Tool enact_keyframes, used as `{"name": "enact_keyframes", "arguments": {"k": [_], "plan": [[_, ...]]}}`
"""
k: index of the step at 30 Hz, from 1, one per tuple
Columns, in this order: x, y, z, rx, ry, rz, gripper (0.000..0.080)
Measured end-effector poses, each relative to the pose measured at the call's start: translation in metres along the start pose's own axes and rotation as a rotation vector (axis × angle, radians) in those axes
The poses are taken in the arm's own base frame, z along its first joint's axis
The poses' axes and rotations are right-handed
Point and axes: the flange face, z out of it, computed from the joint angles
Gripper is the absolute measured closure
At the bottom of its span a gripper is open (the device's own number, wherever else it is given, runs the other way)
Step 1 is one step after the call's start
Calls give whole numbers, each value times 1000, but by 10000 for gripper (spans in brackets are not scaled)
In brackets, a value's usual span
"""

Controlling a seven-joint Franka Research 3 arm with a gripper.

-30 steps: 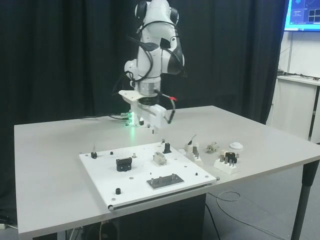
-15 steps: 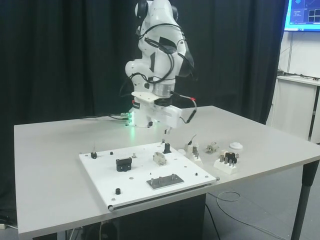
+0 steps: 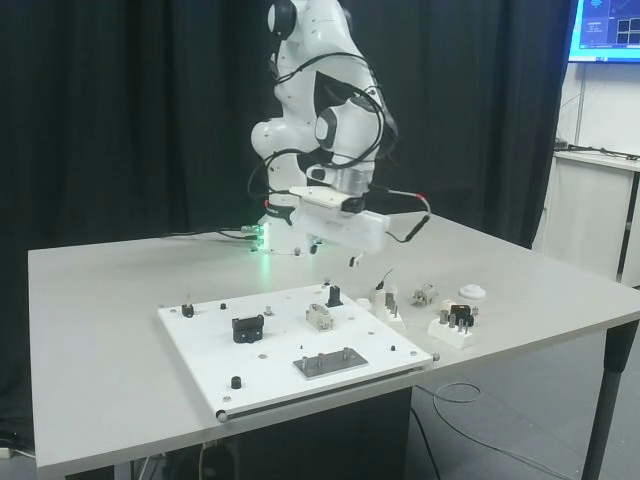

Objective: Pick USB.

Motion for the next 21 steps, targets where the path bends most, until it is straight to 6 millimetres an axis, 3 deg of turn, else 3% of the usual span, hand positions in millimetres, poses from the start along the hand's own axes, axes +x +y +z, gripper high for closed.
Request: {"name": "enact_keyframes", "arguments": {"k": [21], "plan": [[-40, -3, -22, 18, -16, -231, 3]]}}
